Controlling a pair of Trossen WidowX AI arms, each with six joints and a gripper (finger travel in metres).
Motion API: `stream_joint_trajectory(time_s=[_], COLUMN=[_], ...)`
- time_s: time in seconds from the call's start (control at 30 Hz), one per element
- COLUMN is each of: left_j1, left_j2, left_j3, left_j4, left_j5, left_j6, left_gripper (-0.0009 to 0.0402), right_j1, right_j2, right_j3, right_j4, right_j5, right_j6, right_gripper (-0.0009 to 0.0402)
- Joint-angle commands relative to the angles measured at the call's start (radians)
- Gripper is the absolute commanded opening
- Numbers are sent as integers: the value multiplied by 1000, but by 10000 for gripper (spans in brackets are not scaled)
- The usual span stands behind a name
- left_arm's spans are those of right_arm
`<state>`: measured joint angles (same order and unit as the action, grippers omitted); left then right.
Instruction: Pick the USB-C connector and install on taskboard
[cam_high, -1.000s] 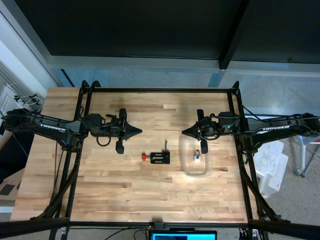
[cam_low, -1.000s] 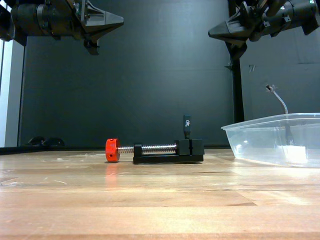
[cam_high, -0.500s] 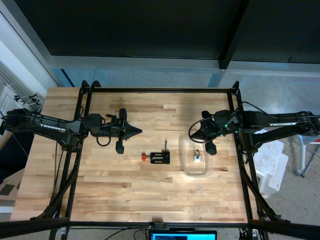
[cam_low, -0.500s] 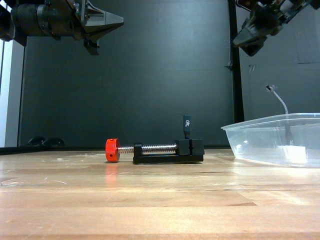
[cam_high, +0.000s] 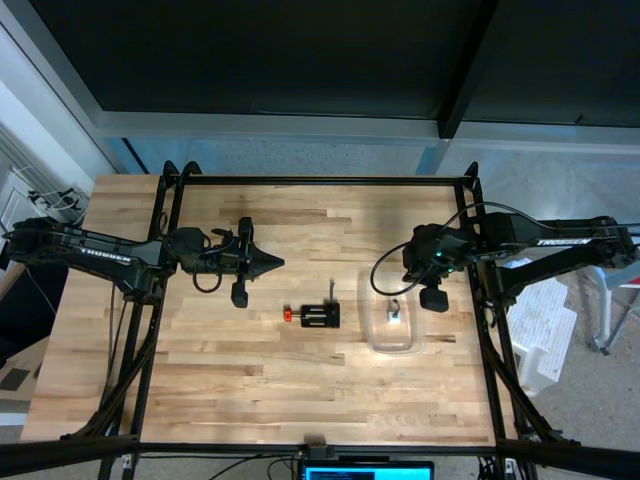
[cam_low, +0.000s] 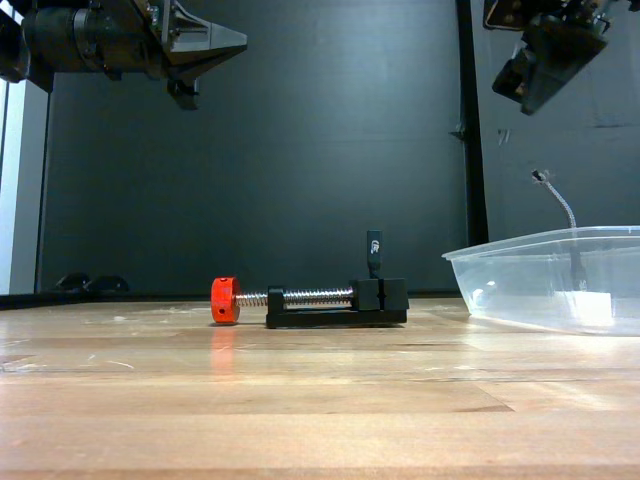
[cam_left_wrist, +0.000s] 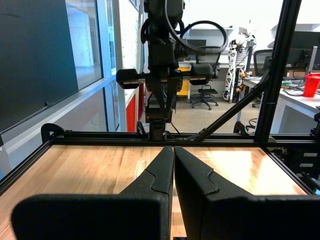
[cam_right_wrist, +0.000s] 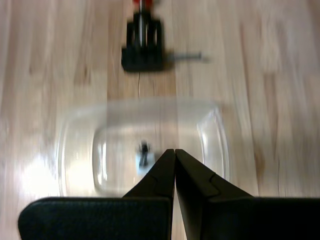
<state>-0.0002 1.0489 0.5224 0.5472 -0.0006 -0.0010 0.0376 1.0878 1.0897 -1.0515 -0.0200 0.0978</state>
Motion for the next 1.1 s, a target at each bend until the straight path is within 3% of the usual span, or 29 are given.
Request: stream_joint_trajectory(time_s=[0.03,0.37,0.67,0.83,0.97,1.1], left_j1=[0,0,0,0,0,0], left_j2=[0,0,0,0,0,0], left_j3=[0,0,0,0,0,0], left_j4=[0,0,0,0,0,0], left_j5=[0,0,0,0,0,0], left_j6=[0,0,0,0,0,0], left_gripper=[0,0,0,0,0,0], right_j1=[12,66,113,144,147,162], right_j2=[32,132,214,230,241,250], right_j3=[27,50,48,42,32,7], right_j4=[-60,-120,-120,-112,-105,-68], right_j5=[-2,-7,13,81,108,107], right_j6=[0,24,58,86,100,102], right_gripper=[0,7,133,187,201,201])
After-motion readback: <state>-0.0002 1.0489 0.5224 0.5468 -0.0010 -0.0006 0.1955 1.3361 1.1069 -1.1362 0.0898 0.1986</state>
